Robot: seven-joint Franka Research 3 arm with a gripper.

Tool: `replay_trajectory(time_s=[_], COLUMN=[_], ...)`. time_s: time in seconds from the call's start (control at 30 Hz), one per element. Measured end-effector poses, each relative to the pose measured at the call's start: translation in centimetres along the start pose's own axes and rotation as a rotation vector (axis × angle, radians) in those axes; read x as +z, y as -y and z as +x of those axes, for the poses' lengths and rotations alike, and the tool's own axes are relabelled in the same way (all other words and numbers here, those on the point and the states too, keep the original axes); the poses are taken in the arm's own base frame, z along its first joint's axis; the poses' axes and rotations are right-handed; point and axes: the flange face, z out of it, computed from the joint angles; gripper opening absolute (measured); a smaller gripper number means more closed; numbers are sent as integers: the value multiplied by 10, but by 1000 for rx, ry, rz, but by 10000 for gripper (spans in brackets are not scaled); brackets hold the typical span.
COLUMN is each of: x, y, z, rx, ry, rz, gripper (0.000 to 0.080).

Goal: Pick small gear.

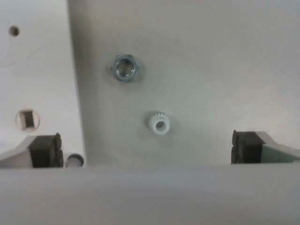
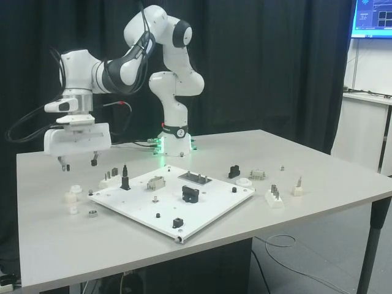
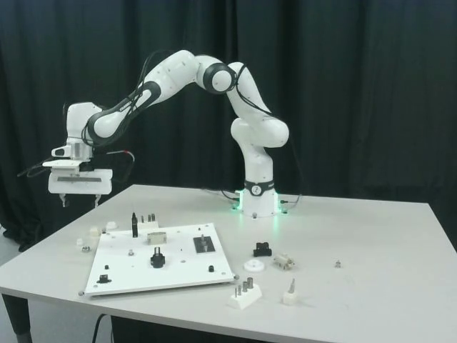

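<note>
Tool (image 1: 145, 147) spread wide, high above table (image 1: 211, 70) — small gear (image 1: 160, 123) below, between fingers, untouched.

White toothed small gear (image 1: 160, 123) lies flat on the table (image 1: 211, 70).

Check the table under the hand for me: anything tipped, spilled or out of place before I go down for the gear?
Nothing stands out. The small white toothed gear lies flat on the grey table, apart from the grey metal hex nut and clear of the white assembly board. The hand hangs open above it.
</note>
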Motion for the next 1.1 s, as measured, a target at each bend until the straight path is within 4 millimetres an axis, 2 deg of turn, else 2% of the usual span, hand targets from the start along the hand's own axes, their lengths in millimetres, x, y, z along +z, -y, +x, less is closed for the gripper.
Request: replay_trajectory(time_s=[0.47, 1.1], x=[45, 89], y=[-15, -31], z=[6, 17], rx=[249, 308], ry=[68, 111], rz=[22, 11], gripper=[800, 800])
